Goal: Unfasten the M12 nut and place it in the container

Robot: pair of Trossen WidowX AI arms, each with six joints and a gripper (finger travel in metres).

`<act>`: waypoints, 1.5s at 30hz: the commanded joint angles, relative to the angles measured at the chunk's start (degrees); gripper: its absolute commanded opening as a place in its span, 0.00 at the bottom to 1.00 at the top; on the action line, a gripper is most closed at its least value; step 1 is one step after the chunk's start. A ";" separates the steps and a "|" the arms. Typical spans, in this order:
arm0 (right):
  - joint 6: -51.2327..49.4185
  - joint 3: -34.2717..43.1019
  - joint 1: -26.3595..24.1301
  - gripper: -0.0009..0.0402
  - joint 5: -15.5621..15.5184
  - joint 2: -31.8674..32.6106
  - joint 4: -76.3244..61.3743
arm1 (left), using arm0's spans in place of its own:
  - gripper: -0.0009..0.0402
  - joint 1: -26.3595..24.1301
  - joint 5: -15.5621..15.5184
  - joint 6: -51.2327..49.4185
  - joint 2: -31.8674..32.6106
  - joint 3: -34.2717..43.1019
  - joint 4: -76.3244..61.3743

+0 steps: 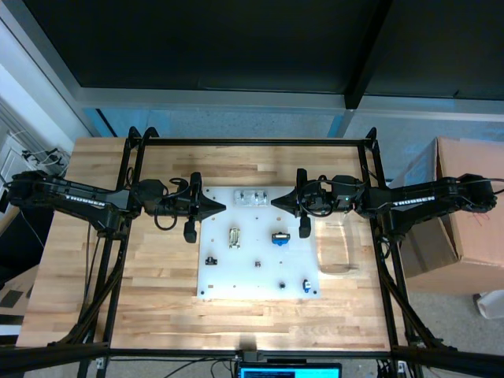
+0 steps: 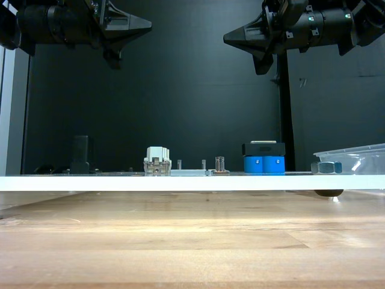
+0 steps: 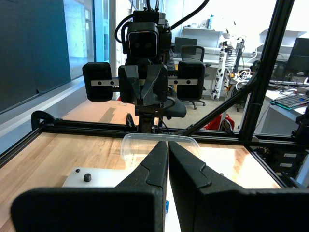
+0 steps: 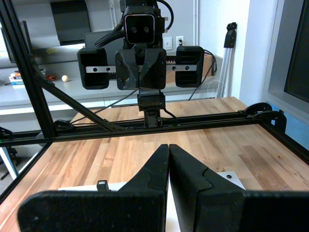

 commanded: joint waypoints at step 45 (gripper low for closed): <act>15.19 13.29 18.53 0.02 10.64 1.03 -44.83 | 0.02 0.02 0.00 0.02 0.00 0.02 0.02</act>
